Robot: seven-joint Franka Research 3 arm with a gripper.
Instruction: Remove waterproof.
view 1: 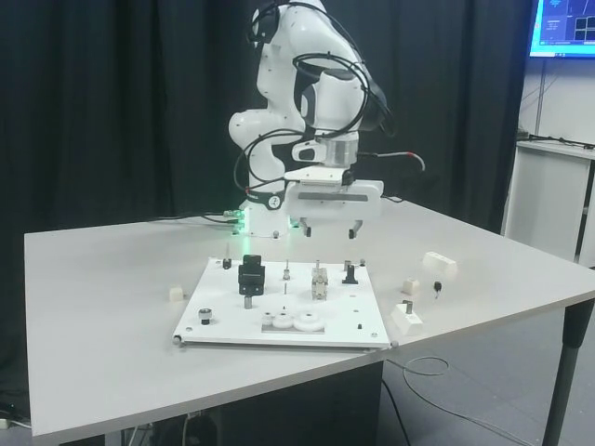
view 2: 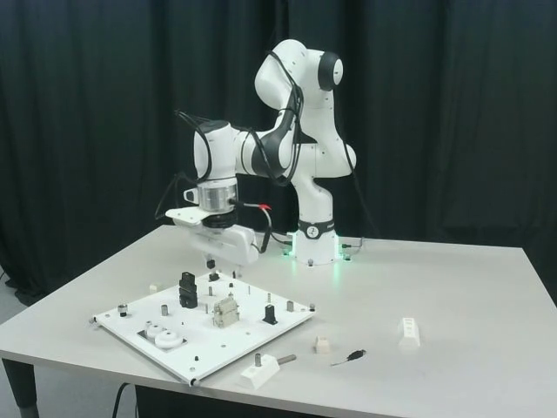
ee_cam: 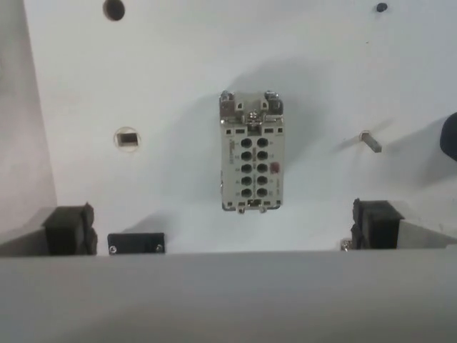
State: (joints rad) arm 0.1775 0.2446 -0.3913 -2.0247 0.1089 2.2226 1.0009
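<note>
From my wrist camera the connector (ee_cam: 251, 151) sits on the white board (ee_cam: 143, 78) below my gripper (ee_cam: 223, 230), toward 12 o'clock of the midpoint, its long axis running 12 to 6. The fingers (ee_cam: 69, 230) stand wide apart, holding nothing. The board rests on the grey table (view 2: 452, 296); black curtains (view 2: 87, 104) hang behind.
</note>
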